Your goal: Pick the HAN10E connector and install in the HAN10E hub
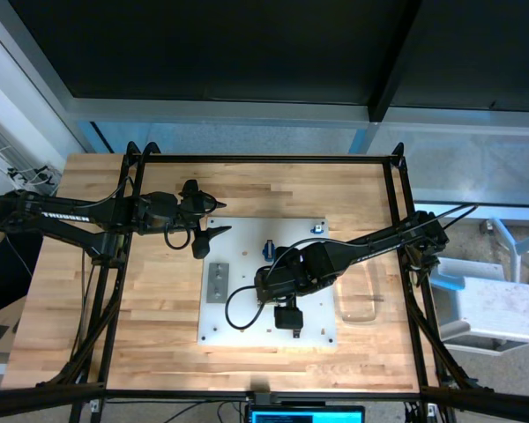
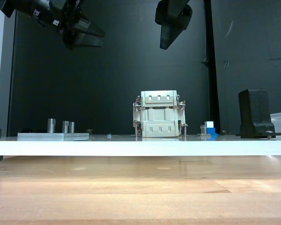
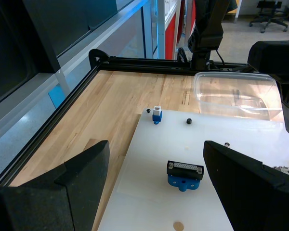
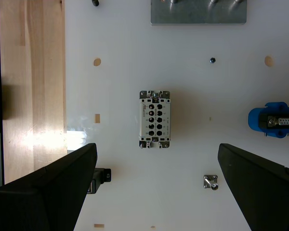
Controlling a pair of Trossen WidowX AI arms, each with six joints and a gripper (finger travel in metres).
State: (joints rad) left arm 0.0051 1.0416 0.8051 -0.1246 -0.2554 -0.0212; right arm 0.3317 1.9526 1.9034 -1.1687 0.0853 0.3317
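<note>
Low view: connector [image 2: 159, 99] atop hub [image 2: 159, 127]; R pincer [image 2: 167, 40] above, L pincer [image 2: 99, 39] far-left.

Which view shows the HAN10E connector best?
Right wrist: HAN10E connector seen pin-face on beneath the open right gripper. Low shows its side; high hides it under that arm; left wrist misses it. Left gripper hangs open, far-left.

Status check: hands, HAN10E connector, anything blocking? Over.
Left hand open, high near board's far-left corner. Right hand open, empty, high above HAN10E connector. Connector sits on HAN10E hub. Nothing between hand and connector.
</note>
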